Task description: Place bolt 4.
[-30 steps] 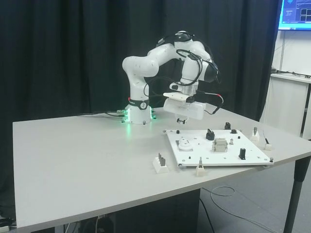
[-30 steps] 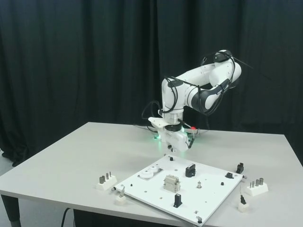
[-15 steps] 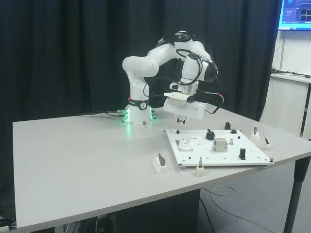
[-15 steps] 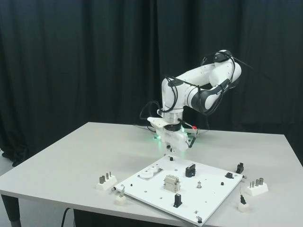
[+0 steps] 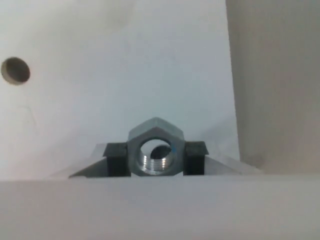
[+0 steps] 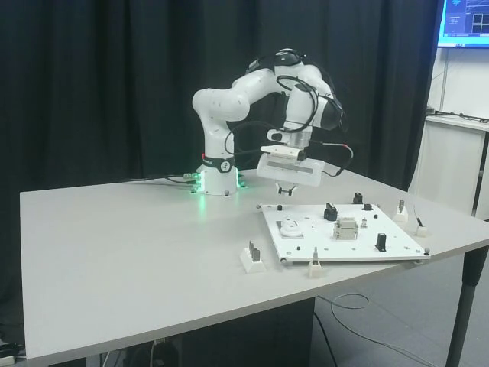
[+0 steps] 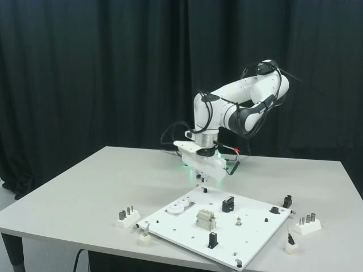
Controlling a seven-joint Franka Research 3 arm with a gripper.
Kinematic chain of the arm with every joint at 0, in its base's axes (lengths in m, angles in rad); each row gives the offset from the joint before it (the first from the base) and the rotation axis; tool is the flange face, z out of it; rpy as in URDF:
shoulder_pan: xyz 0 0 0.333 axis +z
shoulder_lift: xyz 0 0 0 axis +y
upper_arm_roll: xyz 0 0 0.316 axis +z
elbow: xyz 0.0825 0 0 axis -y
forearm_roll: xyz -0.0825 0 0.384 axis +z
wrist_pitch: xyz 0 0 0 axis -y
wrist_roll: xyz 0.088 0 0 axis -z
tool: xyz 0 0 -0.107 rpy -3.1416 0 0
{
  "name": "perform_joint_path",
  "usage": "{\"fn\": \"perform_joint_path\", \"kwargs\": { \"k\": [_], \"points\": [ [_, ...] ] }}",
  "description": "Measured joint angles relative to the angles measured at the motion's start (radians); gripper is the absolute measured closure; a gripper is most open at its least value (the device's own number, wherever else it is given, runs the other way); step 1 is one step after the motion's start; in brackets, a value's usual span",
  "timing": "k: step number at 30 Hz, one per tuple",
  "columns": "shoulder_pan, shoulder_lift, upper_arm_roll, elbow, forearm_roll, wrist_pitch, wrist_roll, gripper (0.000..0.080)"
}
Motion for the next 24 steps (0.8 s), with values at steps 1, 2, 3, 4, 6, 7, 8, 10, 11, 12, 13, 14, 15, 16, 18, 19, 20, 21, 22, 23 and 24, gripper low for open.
{"fn": "perform_joint_path", "kwargs": {
  "k": [1, 2, 3, 4, 6, 7, 8, 10, 11, 12, 13, 14, 15, 16, 18, 19, 20, 21, 22, 23, 24],
  "points": [
    [-0.002, 0.0, 0.001, 0.0, 0.0, 0.006, -0.011, 0.0576],
    [-0.005, 0.0, 0.002, 0.0, 0.0, 0.015, -0.026, 0.0576],
    [-0.008, 0.0, 0.003, 0.0, 0.0, 0.023, -0.043, 0.0576],
    [-0.011, 0.0, 0.004, 0.0, 0.0, 0.032, -0.06, 0.0576],
    [-0.021, 0.0, 0.007, 0.0, 0.0, 0.05, -0.099, 0.0576],
    [-0.026, 0.0, 0.008, 0.0, 0.0, 0.058, -0.118, 0.0576],
    [-0.033, 0.0, 0.01, 0.0, 0.0, 0.066, -0.138, 0.0576],
    [-0.048, 0.0, 0.013, 0.0, 0.003, 0.081, -0.183, 0.0576],
    [-0.057, 0.0, 0.016, 0.0, 0.005, 0.088, -0.208, 0.0576],
    [-0.067, 0.0, 0.018, 0.0, 0.01, 0.095, -0.234, 0.0576],
    [-0.077, 0.0, 0.021, 0.0, 0.016, 0.102, -0.262, 0.0576],
    [-0.087, 0.0, 0.024, 0.0, 0.022, 0.109, -0.289, 0.0576],
    [-0.099, 0.0, 0.027, 0.0, 0.029, 0.116, -0.32, 0.0576],
    [-0.111, 0.0, 0.03, 0.001, 0.037, 0.121, -0.35, 0.0576],
    [-0.136, 0.0, 0.035, 0.002, 0.05, 0.129, -0.412, 0.0576],
    [-0.15, 0.0, 0.037, 0.003, 0.057, 0.133, -0.445, 0.0576],
    [-0.163, 0.0, 0.04, 0.004, 0.064, 0.135, -0.476, 0.0576],
    [-0.177, 0.0, 0.042, 0.005, 0.073, 0.137, -0.507, 0.0576],
    [-0.192, 0.0, 0.044, 0.007, 0.082, 0.138, -0.538, 0.0576],
    [-0.206, 0.0, 0.046, 0.008, 0.092, 0.138, -0.566, 0.0576],
    [-0.222, 0.0, 0.048, 0.009, 0.102, 0.138, -0.593, 0.0576]
  ]
}}
